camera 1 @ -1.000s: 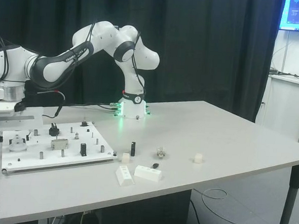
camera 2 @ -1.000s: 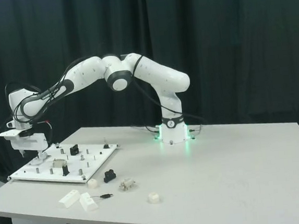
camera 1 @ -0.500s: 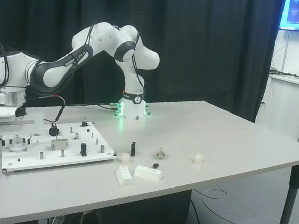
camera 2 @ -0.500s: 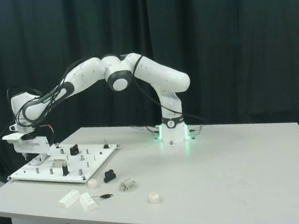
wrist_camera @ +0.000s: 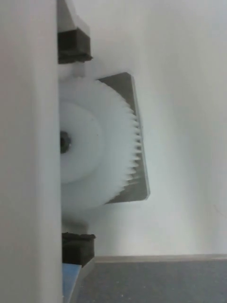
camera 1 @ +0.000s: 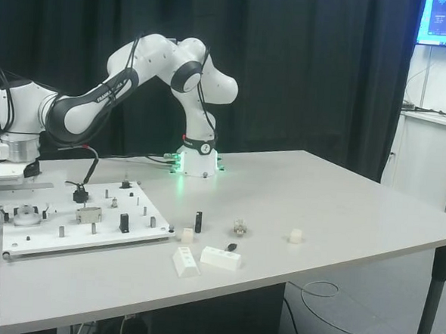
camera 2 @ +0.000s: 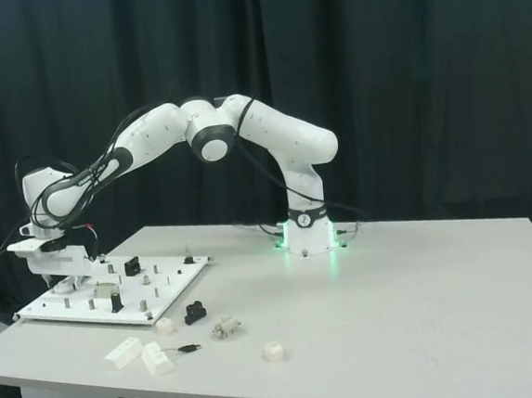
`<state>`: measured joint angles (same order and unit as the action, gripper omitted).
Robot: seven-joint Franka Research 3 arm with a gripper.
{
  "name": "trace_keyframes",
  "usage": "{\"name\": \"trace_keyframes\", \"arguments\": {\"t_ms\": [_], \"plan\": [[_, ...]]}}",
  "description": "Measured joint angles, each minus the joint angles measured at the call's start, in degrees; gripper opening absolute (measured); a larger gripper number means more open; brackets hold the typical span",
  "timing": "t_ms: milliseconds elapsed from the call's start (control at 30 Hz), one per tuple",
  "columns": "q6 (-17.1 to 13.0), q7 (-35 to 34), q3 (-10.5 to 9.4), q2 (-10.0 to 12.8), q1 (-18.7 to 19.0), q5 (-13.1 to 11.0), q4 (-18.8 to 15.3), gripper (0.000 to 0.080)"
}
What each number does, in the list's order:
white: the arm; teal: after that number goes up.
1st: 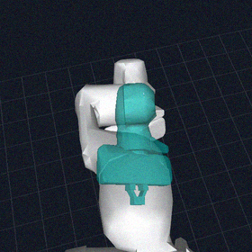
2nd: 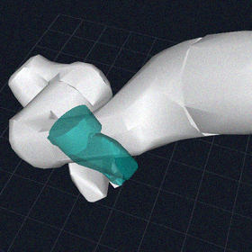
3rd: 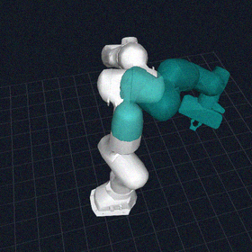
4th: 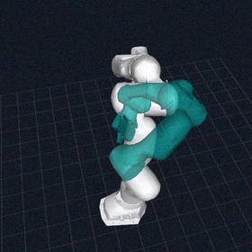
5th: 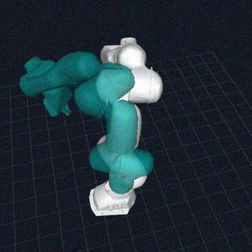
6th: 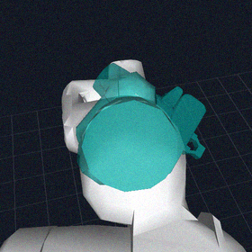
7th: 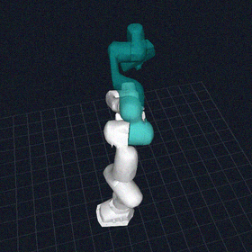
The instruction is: Remove large gear.
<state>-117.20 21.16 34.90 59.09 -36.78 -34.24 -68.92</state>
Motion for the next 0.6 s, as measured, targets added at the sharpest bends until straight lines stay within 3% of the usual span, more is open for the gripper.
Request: {"name": "trace_keyframes", "arguments": {"t_ms": [333,367,533,567,600], "plan": [[-0.3,-0.1,0.00,0.0,0.1,0.0,-0.5,0.0800],[-0.3,-0.1,0.00,0.0,0.1,0.0,-0.6,0.0699],[-0.3,-0.1,0.06,0.0,0.3,0.0,-0.7,0.0699],[-0.3,-0.1,0.07,0.0,0.3,0.0,-0.7,0.0599],[-0.3,-0.1,0.07,0.0,0.3,0.0,-0.7,0.0599]]}}
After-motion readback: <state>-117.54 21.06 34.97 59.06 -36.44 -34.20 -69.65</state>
